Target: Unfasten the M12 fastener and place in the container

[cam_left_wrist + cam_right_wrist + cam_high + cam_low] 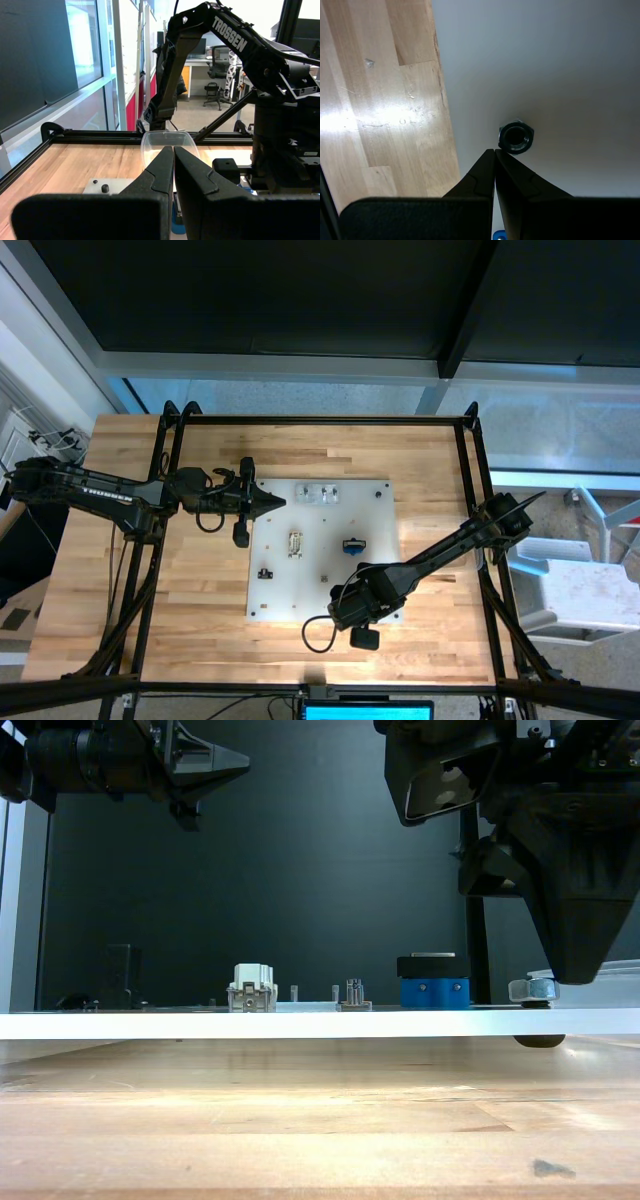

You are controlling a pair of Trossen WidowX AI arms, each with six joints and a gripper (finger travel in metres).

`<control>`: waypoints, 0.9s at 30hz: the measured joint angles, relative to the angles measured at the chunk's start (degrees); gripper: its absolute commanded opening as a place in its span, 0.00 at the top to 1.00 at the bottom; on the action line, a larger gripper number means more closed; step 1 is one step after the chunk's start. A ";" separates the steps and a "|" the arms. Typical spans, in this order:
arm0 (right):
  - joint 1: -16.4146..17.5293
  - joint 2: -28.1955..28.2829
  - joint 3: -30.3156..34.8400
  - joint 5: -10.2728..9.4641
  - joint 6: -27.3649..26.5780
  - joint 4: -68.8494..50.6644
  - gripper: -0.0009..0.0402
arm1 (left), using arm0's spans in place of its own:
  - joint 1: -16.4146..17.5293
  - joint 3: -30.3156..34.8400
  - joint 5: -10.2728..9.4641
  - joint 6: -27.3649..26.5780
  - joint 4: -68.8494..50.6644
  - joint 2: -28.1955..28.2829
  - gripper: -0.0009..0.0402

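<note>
The right gripper (495, 150) hangs low over the near right part of the white board (300, 580), pointing down, its fingers pressed together on nothing. The nut (516, 137) sits on the board just beside the fingertips; whether they touch cannot be told. In the low view it is a small silver piece (533, 989) at the board's near right edge, with the gripper's dark tip just to its right and barely above the board. Whether it sits on its stud cannot be told. It rests on white board, not in the container (155, 142), which lies further right. The board's edge runs close by the nut, with bare wood of the table (130, 580) beyond it. The left gripper (272, 502) is held high over the board's far left edge, fingers together and holding nothing, well apart from the right arm. Between the two grippers the middle of the board lies open from above, with only low parts on it: a grey connector (251, 990) and a blue block (433, 992).
</note>
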 measured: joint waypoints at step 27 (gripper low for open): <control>0.13 -0.11 2.03 15.39 5.03 -8.59 0.98 | 0.00 0.00 -0.02 0.00 0.02 0.00 0.98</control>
